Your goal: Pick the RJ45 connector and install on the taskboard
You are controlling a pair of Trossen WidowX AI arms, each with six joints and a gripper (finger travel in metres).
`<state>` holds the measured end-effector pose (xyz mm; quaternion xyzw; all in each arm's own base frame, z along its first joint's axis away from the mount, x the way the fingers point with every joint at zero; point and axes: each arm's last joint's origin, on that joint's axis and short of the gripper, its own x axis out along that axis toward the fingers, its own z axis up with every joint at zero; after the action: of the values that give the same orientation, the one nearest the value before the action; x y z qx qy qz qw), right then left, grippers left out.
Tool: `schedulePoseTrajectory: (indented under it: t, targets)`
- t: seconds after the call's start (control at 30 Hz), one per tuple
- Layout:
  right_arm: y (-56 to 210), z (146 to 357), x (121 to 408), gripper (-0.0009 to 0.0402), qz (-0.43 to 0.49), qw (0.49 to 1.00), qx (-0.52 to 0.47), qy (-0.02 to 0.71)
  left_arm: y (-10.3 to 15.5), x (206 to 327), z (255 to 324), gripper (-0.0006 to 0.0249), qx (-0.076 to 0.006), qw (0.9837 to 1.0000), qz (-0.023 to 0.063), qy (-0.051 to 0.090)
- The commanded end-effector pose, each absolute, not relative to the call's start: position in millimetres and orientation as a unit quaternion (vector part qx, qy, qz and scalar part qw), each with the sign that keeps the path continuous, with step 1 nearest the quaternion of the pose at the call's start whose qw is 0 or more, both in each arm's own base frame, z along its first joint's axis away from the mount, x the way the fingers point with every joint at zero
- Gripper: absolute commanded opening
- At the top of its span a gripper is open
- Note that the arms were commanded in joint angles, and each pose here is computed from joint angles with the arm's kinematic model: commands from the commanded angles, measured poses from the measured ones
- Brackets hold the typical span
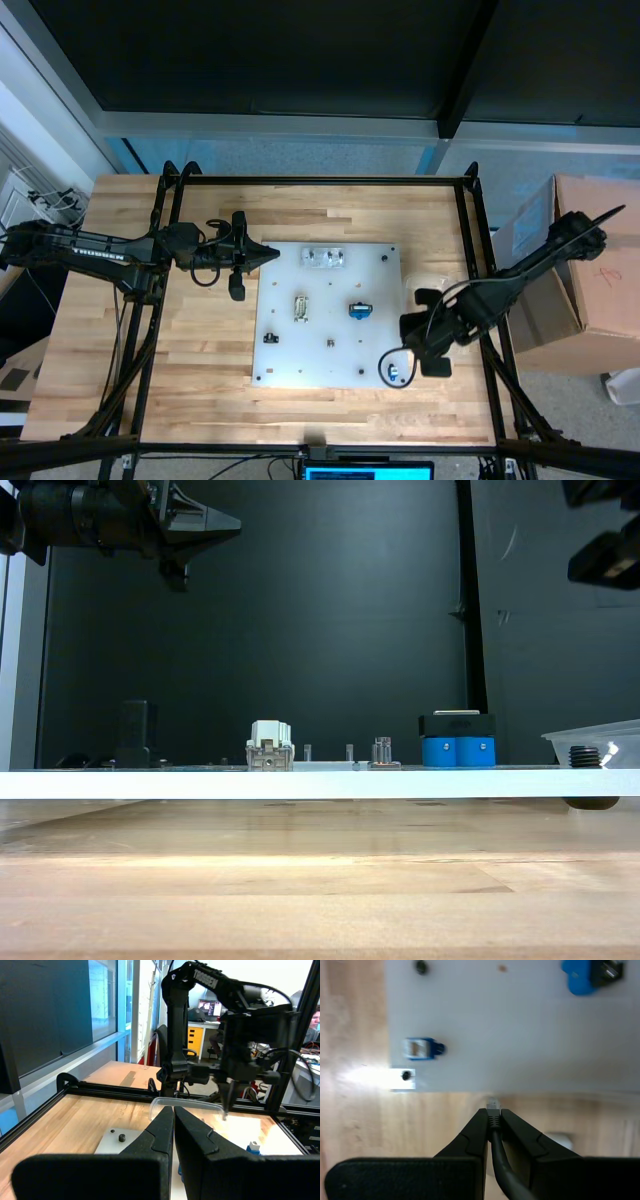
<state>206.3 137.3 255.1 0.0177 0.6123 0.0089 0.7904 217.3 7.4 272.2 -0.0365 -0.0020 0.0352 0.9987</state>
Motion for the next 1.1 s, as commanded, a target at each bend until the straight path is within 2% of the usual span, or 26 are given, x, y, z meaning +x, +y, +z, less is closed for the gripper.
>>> schedulePoseTrajectory:
  t: [0.03, 0.3, 0.57, 0.8, 1.1]
  targets:
    - [154, 257, 216, 0.0000, 0.021, 0.790, 0.006, 0.613, 7.5, 217.3, 272.2, 0.0000, -0.0363, 0.9987, 0.0354, -0.002]
    - [190, 263, 238, 0.0000, 0.041, 0.784, -0.013, 0.619, 7.5, 217.3, 272.2, 0.0000, -0.0365, 0.9987, 0.0354, -0.002]
    - [208, 277, 255, 0.0000, 0.041, 0.779, -0.022, 0.626, 7.5, 217.3, 272.2, 0.0000, -0.0363, 0.9987, 0.0354, -0.002]
    - [213, 272, 259, 0.0000, 0.040, 0.774, -0.024, 0.631, 7.4, 217.3, 272.2, 0.0000, -0.0363, 0.9987, 0.0352, -0.002]
    - [213, 252, 259, 0.0000, 0.037, 0.765, -0.036, 0.642, 7.5, 217.3, 272.2, 0.0000, -0.0365, 0.9987, 0.0354, -0.002]
